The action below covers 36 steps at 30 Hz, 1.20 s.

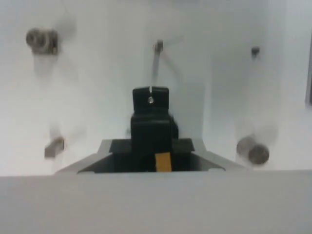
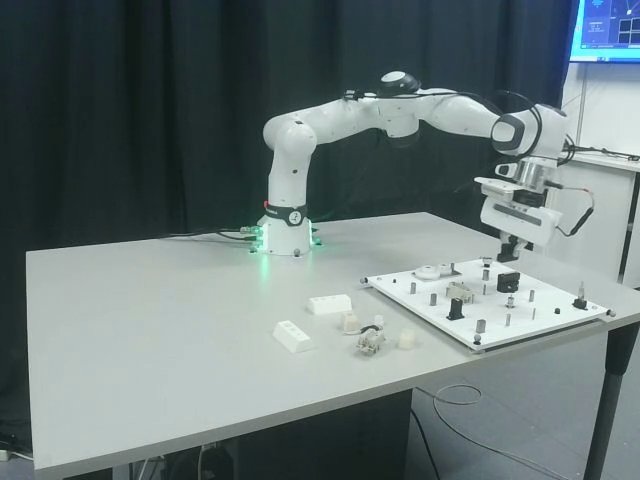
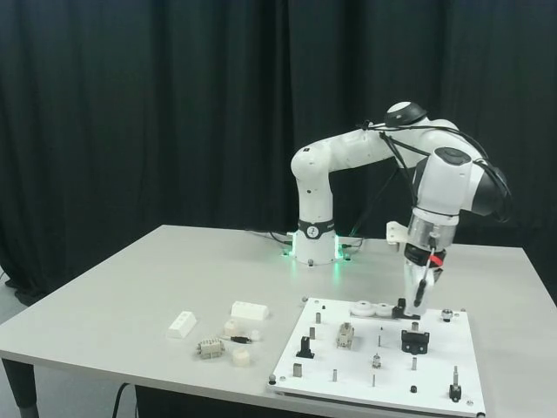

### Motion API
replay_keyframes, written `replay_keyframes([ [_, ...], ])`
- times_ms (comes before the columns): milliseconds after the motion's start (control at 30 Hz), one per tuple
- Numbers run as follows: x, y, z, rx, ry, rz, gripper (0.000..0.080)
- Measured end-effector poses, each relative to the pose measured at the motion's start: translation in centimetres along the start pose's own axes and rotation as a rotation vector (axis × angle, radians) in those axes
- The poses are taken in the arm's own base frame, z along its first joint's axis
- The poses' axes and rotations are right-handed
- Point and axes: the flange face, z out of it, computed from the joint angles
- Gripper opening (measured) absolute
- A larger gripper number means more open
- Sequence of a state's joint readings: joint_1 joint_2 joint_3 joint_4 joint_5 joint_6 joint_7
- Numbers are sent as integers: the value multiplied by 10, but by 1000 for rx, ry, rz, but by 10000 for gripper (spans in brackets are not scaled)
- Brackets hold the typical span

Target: Place D-SUB.

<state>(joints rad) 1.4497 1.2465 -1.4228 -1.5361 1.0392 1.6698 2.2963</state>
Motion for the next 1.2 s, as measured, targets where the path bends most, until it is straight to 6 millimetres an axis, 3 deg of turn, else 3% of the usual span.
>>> replay_keyframes([
  [367, 34, -33, 11, 45, 94, -41, 154],
  [1200, 128, -113, 59, 67, 173, -154, 154],
])
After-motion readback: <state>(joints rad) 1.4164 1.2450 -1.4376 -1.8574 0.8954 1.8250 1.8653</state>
